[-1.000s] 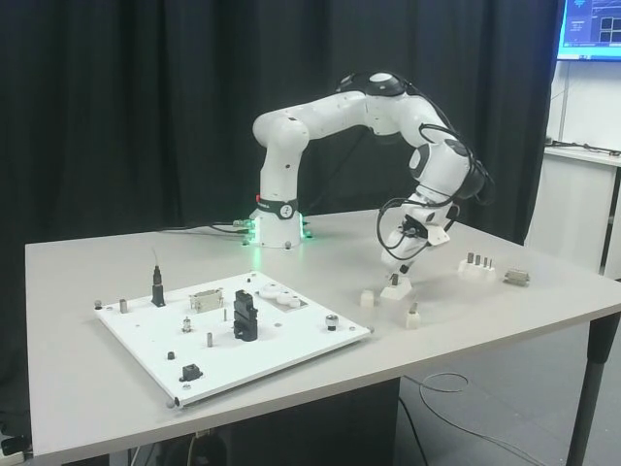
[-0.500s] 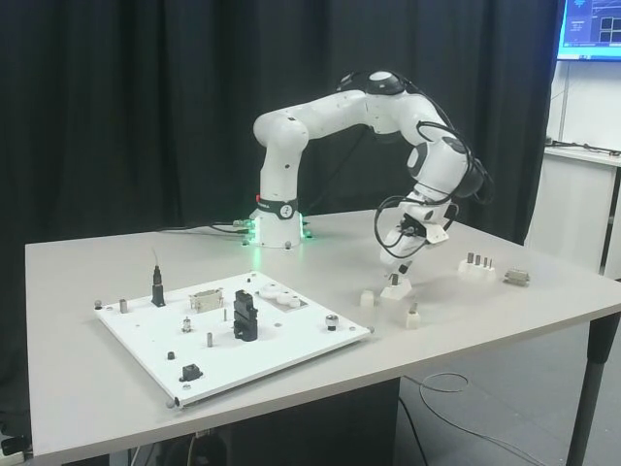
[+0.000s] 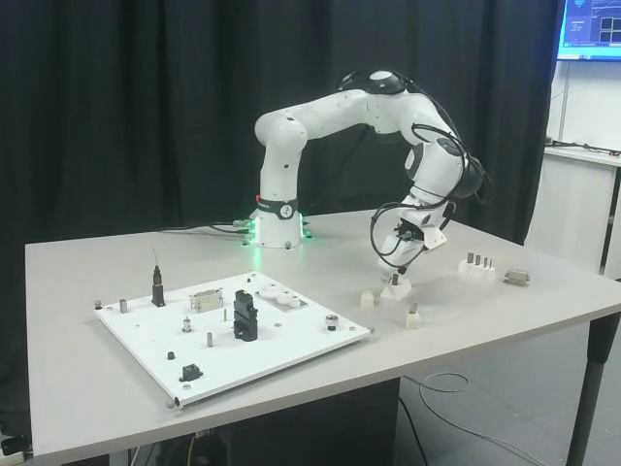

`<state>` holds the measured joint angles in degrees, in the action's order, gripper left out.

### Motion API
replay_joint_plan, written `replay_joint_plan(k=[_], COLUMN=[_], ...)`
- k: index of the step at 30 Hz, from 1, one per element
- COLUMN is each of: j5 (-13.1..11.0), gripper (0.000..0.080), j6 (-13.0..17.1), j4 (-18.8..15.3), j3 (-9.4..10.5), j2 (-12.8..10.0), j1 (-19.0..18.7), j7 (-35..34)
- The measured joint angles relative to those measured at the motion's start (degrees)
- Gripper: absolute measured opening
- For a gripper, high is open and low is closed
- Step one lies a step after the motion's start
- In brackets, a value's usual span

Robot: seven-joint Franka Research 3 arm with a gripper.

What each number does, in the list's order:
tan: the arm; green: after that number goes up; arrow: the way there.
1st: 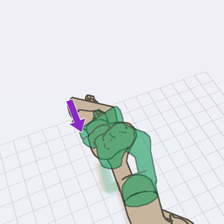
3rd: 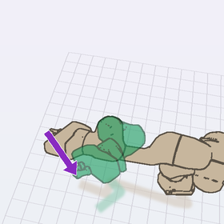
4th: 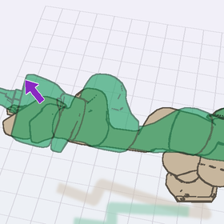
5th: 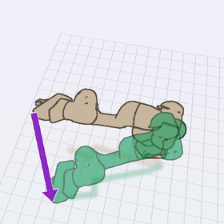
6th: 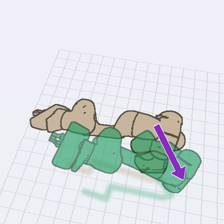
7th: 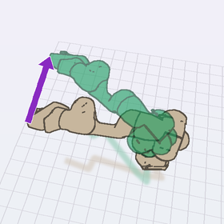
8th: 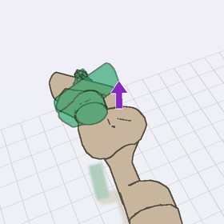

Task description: Pick square peg 3.

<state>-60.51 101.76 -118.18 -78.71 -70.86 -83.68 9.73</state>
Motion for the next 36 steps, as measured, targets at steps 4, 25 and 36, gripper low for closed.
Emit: replay_joint_plan(k=[4, 25, 36], j5=[0.0, -0.2, -0.2], gripper=[0.08, 0.03, 0.0109], j6=[0.0, 0.3, 0.4], j4=[0.0, 0.1, 0.3], j3=[0.18, 0.46, 0.23], j2=[0.0, 0.0, 0.0], j1=[0.0, -0.1, -0.1], j7=[0.0, -0.2, -0.8])
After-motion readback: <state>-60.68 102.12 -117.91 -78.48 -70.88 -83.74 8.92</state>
